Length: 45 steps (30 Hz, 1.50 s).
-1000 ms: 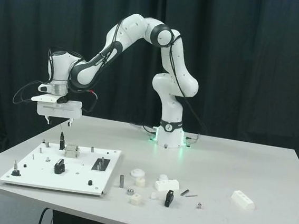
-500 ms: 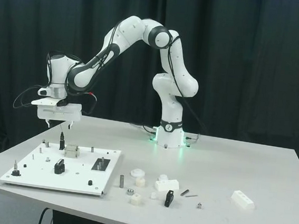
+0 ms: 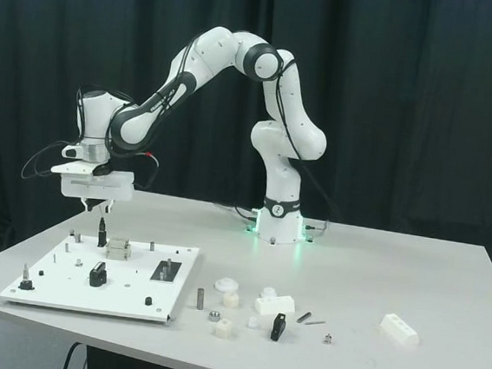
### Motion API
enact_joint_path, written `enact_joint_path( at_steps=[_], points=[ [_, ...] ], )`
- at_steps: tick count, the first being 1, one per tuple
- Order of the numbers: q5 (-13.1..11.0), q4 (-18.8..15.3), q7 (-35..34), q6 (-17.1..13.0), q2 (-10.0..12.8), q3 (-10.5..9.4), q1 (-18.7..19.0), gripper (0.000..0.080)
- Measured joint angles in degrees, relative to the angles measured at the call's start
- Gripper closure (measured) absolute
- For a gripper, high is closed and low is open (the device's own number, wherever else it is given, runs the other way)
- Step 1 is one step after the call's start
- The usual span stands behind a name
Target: Remove USB.
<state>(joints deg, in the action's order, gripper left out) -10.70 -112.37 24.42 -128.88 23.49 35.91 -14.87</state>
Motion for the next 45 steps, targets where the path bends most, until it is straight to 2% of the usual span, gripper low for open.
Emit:
enact_joint_path(
  at_steps=[3,4,9,10,15,16,36,45],
  points=[
    [-0.14,0.08,0.0,0.0,0.0,-0.01,0.0,0.0296],
    [-0.16,0.09,0.0,0.0,0.0,-0.01,0.01,0.0478],
    [-0.27,0.11,0.0,0.01,0.0,-0.03,0.07,0.0478],
    [-0.29,0.11,0.0,0.03,0.0,-0.03,0.09,0.066],
    [-0.39,0.11,0.0,0.14,-0.01,-0.03,0.17,0.066],
    [-0.4,0.11,0.0,0.16,-0.01,-0.03,0.18,0.0772],
    [-0.41,0.37,-0.03,3.39,-1.05,0.01,0.35,0.0776],
    [0.79,1.79,-0.28,7.83,-3.84,0.52,0.54,0.0776]
  ],
)
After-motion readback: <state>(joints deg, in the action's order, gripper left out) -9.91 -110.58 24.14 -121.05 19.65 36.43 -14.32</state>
